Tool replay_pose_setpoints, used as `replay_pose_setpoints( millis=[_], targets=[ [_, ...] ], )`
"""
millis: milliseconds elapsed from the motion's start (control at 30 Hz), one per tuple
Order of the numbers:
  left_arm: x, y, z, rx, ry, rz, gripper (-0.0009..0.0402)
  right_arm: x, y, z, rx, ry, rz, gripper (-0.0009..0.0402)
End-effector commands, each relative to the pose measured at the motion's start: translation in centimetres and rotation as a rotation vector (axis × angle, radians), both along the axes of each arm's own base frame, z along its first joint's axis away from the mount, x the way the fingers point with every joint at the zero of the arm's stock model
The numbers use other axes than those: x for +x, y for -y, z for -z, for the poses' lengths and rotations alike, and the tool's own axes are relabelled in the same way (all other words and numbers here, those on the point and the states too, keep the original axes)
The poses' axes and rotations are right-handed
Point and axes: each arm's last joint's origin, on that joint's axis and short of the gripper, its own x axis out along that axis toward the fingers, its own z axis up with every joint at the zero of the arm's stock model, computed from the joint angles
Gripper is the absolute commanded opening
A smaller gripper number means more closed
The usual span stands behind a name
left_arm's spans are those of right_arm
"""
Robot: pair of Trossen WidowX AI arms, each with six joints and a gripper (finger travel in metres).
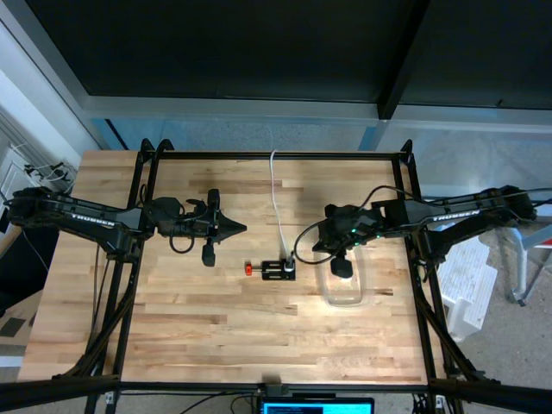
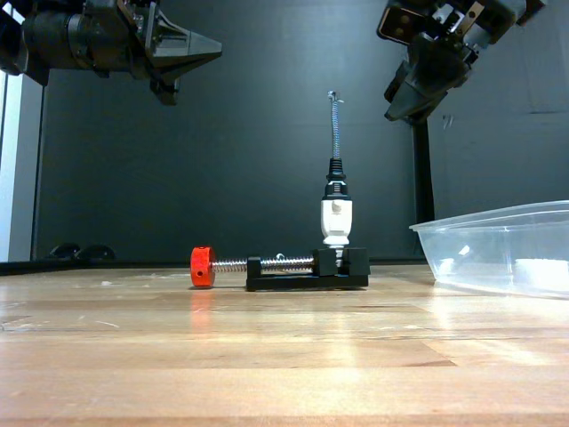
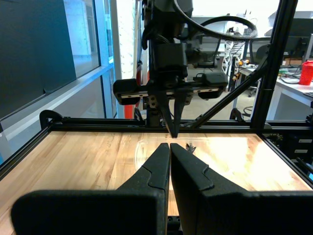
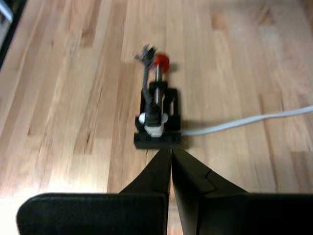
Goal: Remove the power plug from the receptacle and place in the container
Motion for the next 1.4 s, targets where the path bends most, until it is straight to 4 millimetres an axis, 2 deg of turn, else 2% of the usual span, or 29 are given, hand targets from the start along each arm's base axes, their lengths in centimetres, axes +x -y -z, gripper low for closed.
replay_pose_setpoints(
  millis=[33, 367, 533, 733, 1067, 1400],
  targets=[
    [0.0, 0.0, 0.0, 0.000, 0.000, 0.000, 0.0000, 0.8, -0.1, -0.2, 0.007, -0.058, 0.017, 0.0030],
    [0.0, 0.0, 0.0, 0.000, 0.000, 0.000, 0.0000, 3.0, -0.7, 0.0, -0.003, -0.168, 0.045, 0.0162],
    [0.0, 0.0, 0.0, 0.000, 0.000, 0.000, 0.0000, 4.3, -1.4, 0.3, -0.056, -0.200, 0.060, 0.0201],
    [0.0, 0.0, 0.0, 0.000, 0.000, 0.000, 0.0000, 6.1, -2.4, 0.9, -0.080, -0.233, 0.046, 0.0212],
    [0.0, 0.0, 0.0, 0.000, 0.000, 0.000, 0.0000, 8.6, -2.9, 2.1, -0.087, -0.265, 0.049, 0.0213],
    [0.0, 0.0, 0.0, 0.000, 0.000, 0.000, 0.0000, 9.8, -3.2, 3.8, -0.089, -0.291, 0.054, 0.0213]
  ],
)
